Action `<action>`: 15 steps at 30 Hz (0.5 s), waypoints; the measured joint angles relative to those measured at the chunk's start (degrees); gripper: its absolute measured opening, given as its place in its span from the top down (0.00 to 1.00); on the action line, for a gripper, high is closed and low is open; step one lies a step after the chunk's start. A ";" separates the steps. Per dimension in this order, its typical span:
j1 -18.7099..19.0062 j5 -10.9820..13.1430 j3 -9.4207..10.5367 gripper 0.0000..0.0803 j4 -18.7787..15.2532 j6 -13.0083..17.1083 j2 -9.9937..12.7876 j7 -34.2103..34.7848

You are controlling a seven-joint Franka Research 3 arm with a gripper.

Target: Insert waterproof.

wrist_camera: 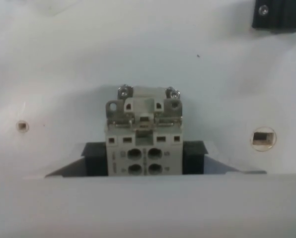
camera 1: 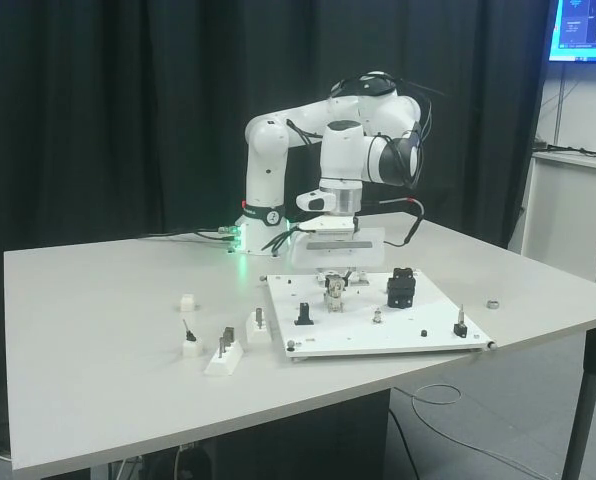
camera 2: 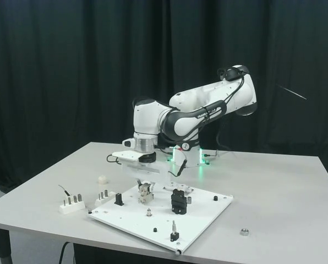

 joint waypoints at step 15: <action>0.01 0.00 0.00 0.61 -0.02 0.06 0.00 -4.34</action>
